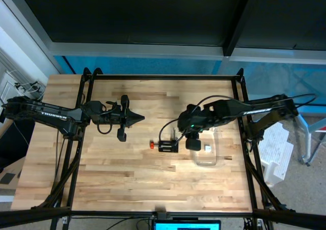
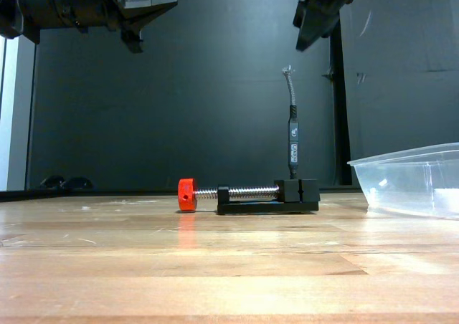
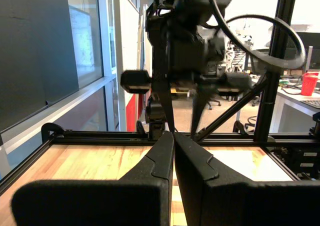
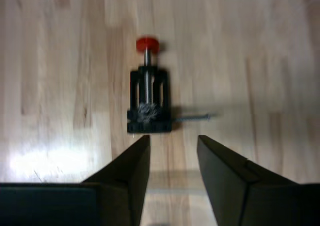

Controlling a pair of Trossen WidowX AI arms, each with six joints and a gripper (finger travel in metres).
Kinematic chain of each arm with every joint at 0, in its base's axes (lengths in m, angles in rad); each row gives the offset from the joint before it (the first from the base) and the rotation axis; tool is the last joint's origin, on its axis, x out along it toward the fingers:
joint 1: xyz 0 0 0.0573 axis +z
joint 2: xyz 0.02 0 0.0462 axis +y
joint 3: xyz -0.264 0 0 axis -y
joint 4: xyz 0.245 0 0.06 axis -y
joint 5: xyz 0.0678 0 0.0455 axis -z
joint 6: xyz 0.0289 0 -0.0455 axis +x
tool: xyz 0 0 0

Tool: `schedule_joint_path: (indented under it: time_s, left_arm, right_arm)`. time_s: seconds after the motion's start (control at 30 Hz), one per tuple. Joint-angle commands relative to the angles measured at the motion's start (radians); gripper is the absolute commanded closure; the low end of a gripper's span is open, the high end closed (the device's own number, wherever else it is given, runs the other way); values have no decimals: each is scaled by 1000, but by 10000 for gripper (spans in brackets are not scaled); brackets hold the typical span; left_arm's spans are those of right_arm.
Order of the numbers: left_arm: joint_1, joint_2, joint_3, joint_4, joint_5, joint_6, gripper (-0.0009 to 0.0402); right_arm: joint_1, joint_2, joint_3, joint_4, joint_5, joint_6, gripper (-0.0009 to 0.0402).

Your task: Pick the usb-c connector and install on the hub

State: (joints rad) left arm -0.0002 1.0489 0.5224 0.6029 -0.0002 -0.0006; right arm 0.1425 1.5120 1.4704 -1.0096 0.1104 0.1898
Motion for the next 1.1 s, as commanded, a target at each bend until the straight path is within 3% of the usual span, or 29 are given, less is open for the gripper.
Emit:
schedule_joint_path:
  time_s: [0.03,0.17,0.47,0.67,1.1]
  left_arm:
    - [0,0,0,0,0,0,393]
    - [0,0,0,0,0,0,393]
    - [0,0,0,0,0,0,393]
    - [0,0,0,0,0,0,393]
    - [0,0,0,0,0,0,393]
  right_arm:
    - [-15,-77,-87,96,-3,-16,333]
    - [-42,-187,-224,249,-13,-46,396]
    - [-104,-395,-498,663,-62,-99,393]
    - [-137,-497,-657,917,-61,-118,393]
    - [-141,-577,-892,1350,-59,-150,393]
